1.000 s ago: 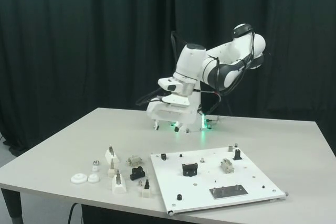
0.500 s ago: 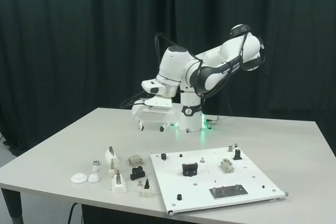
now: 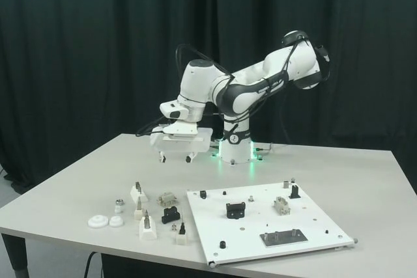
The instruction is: Pick square peg 3.
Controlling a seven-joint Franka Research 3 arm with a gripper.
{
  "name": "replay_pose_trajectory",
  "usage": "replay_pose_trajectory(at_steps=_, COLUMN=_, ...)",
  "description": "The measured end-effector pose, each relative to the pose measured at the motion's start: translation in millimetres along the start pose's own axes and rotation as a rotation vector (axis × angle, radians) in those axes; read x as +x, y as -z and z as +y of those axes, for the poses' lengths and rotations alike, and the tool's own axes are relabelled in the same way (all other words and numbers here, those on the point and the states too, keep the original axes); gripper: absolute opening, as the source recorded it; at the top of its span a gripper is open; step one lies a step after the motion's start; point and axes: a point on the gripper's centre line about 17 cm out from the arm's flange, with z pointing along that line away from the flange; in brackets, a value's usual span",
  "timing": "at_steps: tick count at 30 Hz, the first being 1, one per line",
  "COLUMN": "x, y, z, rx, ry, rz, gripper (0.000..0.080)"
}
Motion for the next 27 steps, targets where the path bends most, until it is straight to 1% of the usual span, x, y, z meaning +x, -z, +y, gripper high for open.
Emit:
replay_pose_trajectory(at_steps=9, x=-19.1, y=-9.0, z=8.5, rx=0.022, ry=-0.009, rz=-0.005, gripper=0.08)
replay_pose_trajectory(at_steps=19, x=-33.4, y=-18.3, z=12.2, rx=0.052, ry=-0.019, rz=-0.005, gripper=0.08)
replay_pose_trajectory(at_steps=27, x=-45.7, y=-25.3, z=12.6, rx=0.077, ry=-0.045, rz=-0.016, gripper=0.08)
